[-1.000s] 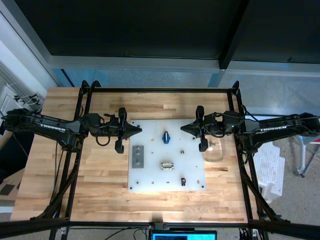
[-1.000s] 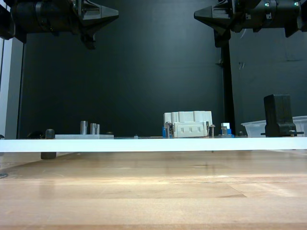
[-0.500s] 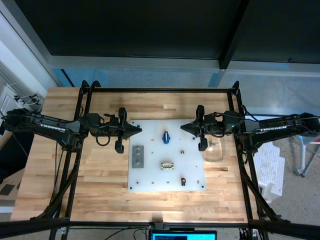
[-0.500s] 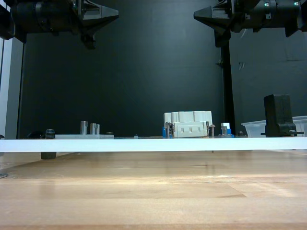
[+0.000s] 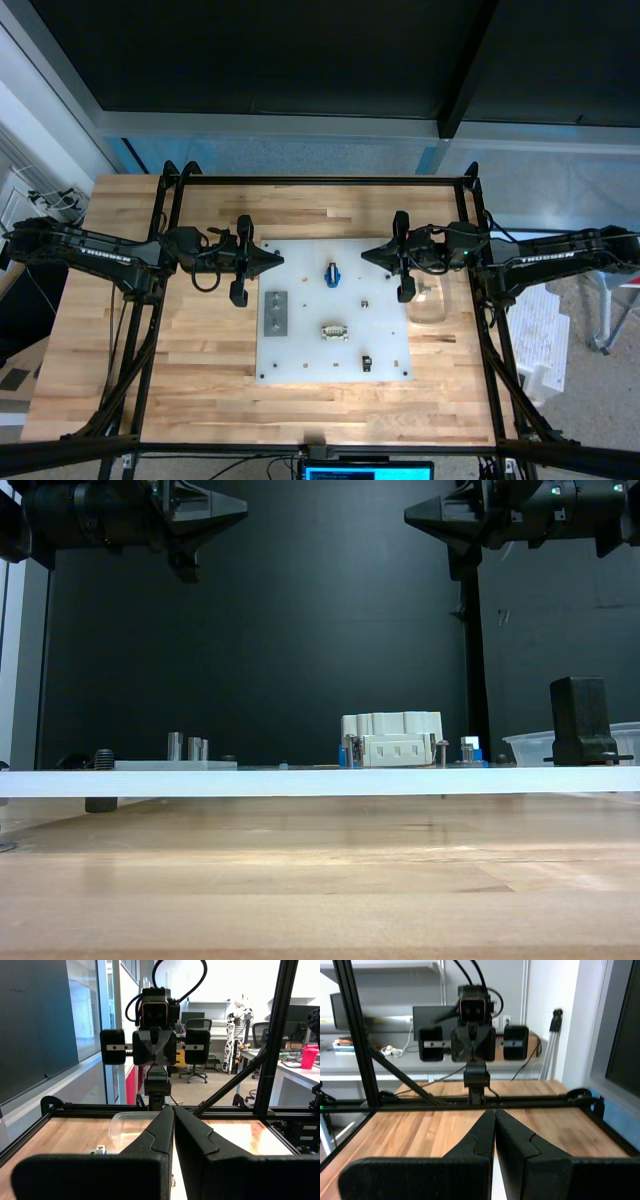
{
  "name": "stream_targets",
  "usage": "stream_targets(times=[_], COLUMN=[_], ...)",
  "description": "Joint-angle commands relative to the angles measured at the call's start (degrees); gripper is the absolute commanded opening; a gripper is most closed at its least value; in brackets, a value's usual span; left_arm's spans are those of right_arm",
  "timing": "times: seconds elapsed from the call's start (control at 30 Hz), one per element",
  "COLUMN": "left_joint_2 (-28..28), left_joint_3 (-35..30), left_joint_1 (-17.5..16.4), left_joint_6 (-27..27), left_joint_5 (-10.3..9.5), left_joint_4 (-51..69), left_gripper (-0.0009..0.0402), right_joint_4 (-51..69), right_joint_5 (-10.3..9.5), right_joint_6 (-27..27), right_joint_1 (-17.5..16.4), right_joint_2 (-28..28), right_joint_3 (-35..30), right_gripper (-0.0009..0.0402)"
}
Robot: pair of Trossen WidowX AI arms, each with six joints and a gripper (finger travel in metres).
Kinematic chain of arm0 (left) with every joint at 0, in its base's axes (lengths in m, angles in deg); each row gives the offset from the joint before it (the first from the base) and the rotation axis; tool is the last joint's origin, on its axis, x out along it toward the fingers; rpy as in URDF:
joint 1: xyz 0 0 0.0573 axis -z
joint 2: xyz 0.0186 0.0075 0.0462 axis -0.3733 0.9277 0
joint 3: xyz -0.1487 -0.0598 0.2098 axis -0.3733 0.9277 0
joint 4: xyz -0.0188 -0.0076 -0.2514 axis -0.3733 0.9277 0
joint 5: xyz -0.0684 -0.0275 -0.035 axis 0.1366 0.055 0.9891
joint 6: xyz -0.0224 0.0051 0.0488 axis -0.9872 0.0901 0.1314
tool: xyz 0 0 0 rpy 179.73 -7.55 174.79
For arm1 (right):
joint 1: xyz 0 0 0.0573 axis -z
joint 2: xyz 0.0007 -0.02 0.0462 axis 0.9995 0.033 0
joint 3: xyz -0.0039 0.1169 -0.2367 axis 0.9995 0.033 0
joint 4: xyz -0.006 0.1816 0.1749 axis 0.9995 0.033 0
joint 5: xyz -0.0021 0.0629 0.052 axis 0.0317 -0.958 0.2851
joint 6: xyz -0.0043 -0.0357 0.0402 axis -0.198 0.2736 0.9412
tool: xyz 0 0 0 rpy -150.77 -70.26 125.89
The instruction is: Pick the 16mm bar and install on taskboard
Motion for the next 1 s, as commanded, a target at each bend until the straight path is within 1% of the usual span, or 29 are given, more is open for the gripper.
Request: stream_targets(times=[0.03,0.17,0.43,0.47,0.57,0.63,0.7,0.73,0.83,1.0], left_joint_2=[0.0,0.0,0.0,0.0,0.0,0.0,0.0,0.0,0.0,0.0], left_joint_3=[0.0,0.0,0.0,0.0,0.0,0.0,0.0,0.0,0.0,0.0], left_joint_1=[0.0,0.0,0.0,0.0,0.0,0.0,0.0,0.0,0.0,0.0], left_joint_6=[0.0,0.0,0.0,0.0,0.0,0.0,0.0,0.0,0.0,0.0], left_joint_5=[0.00,0.00,0.00,0.00,0.00,0.00,0.00,0.00,0.00,0.00], left_joint_4=[0.0,0.0,0.0,0.0,0.0,0.0,0.0,0.0,0.0,0.0], left_gripper=[0.0000,0.0000,0.0000,0.0000,0.0000,0.0000,0.0000,0.0000,0.0000,0.0000], right_joint_4=[6.4,17.9,47.2,50.5,60.8,66.8,71.8,73.9,79.0,86.4], right_joint_5=[0.02,0.00,0.33,0.70,3.10,3.65,3.72,4.17,4.55,4.55], right_joint_6=[0.8,0.9,1.0,1.4,2.8,4.0,4.3,4.9,6.3,8.3], right_joint_1=[0.0,0.0,0.0,0.0,0.0,0.0,0.0,0.0,0.0,0.0], right_joint_2=[-0.5,-0.5,-0.3,-0.3,-0.3,-0.3,-0.3,-0.3,-0.2,0.9], right_joint_3=[-1.5,-5.3,-16.0,-17.1,-20.5,-22.3,-23.6,-24.0,-24.3,-24.3], right_gripper=[0.0000,0.0000,0.0000,0.0000,0.0000,0.0000,0.0000,0.0000,0.0000,0.0000])
